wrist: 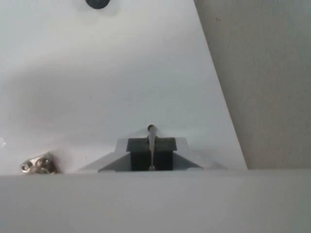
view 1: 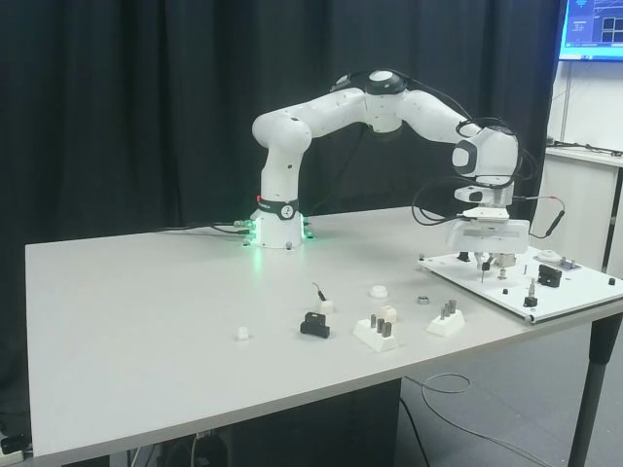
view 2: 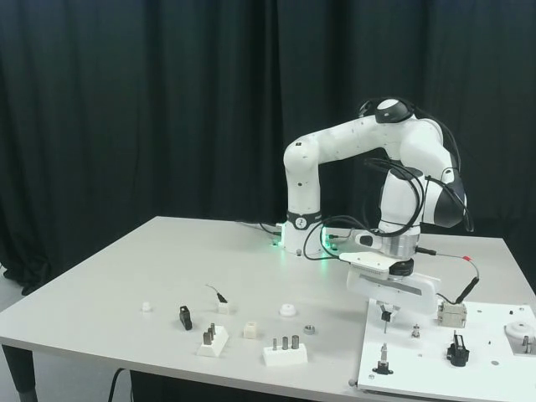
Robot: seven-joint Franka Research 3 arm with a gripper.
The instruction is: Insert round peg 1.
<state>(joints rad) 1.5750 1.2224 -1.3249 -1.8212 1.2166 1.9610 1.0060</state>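
Your arm (view 1: 389, 107) reaches out from its base over the white board (view 2: 435, 368) that lies at the edge of the grey surface (view 1: 146, 292). The tool (view 2: 385, 313) hangs above the board and its fingers (wrist: 138, 153) are closed on a thin peg (wrist: 151, 145), which points straight down between them (the black pads press it from both sides). In the second room view you can see the peg's lower end just clear of the board, above a small black post (view 2: 383, 362) that stands nearer the board's front edge. In the wrist view a small metal fitting (wrist: 39, 165) sits on the board to one side of the tool, and a black round part (wrist: 98, 3) lies farther off. On the surface beside the board you have two white blocks (view 1: 378, 331) with pegs standing in them, a black clip (view 1: 313, 326), a white ring (view 1: 378, 290) and a small white cube (view 1: 242, 334), all well apart from the tool.
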